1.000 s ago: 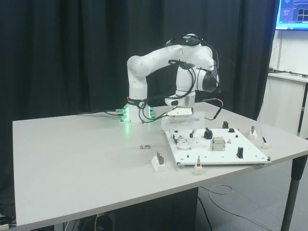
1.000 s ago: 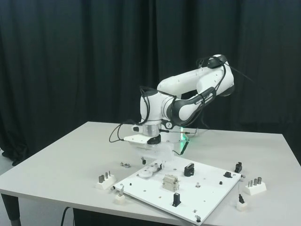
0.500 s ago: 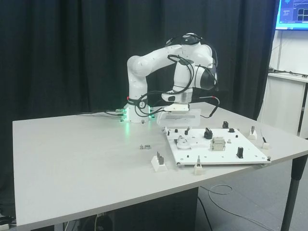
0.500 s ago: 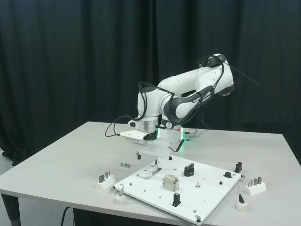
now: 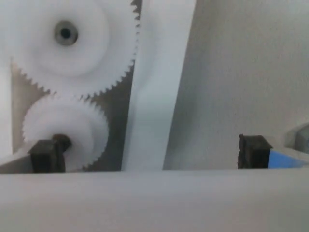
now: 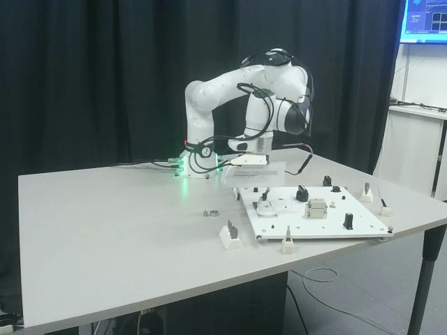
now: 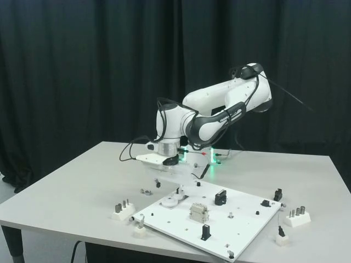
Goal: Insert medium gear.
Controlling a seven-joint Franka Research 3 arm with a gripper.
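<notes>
White gears sit meshed on the white board (image 7: 219, 230): in the wrist view a large gear (image 5: 72, 43) engages a smaller one, the medium gear (image 5: 65, 130), which appears already seated on its peg near the board's edge closest to the arm's base. The gripper (image 5: 149, 154) hangs above that corner, its two black fingertips (image 5: 253, 151) spread wide apart with nothing between them, one over the medium gear and the other over bare grey table (image 6: 105, 223). Judging by this, the insertion itself looks done and the step in hand is the release and lift away; the next move would call for a straight rise so that neither fingertip drags across the gear teeth. From the room views the gripper sits clear above the board, with open air around it. Toward the board's middle stand a grey connector block (image 7: 199, 212) and several black fixtures (image 7: 221, 196), so any sideways travel that way needs height first. Small white holders (image 7: 122, 210) and a loose nut (image 7: 145, 192) lie on the table beside the board, well apart from the gripper, and the table side toward the base is free for retreat.
</notes>
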